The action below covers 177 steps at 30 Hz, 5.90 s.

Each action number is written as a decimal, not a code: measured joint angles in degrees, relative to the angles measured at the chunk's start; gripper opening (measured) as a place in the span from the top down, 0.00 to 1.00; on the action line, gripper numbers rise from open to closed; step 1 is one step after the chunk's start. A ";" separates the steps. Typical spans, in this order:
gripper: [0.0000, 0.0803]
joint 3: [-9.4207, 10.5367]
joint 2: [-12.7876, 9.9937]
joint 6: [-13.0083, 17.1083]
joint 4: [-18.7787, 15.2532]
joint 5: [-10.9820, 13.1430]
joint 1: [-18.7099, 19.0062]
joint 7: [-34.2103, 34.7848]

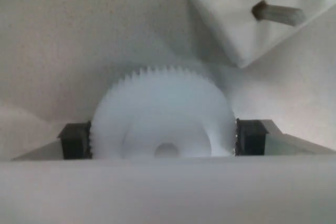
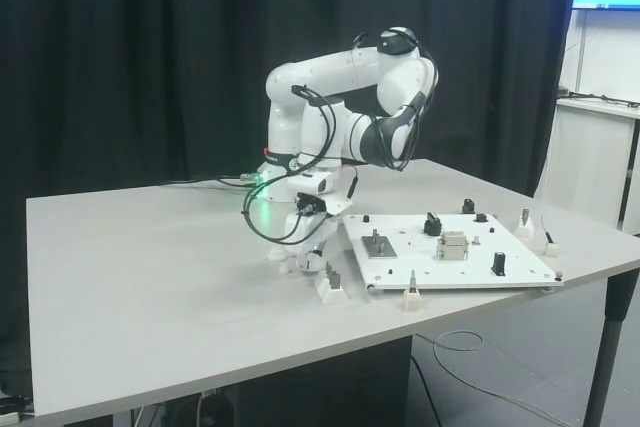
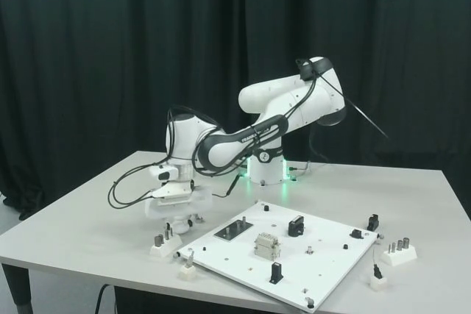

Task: Insert large gear.

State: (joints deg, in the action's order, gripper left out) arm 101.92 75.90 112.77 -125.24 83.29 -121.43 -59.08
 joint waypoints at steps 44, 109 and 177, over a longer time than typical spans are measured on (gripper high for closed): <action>0.26 -7.44 -1.20 -13.51 2.20 -4.34 4.07 29.31; 0.26 -4.32 -1.89 -7.49 2.15 -7.81 16.55 49.31; 0.26 -3.43 -2.70 -5.18 2.08 -7.75 16.24 43.79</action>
State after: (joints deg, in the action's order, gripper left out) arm 98.49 73.21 107.60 -123.16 75.54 -105.19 -15.29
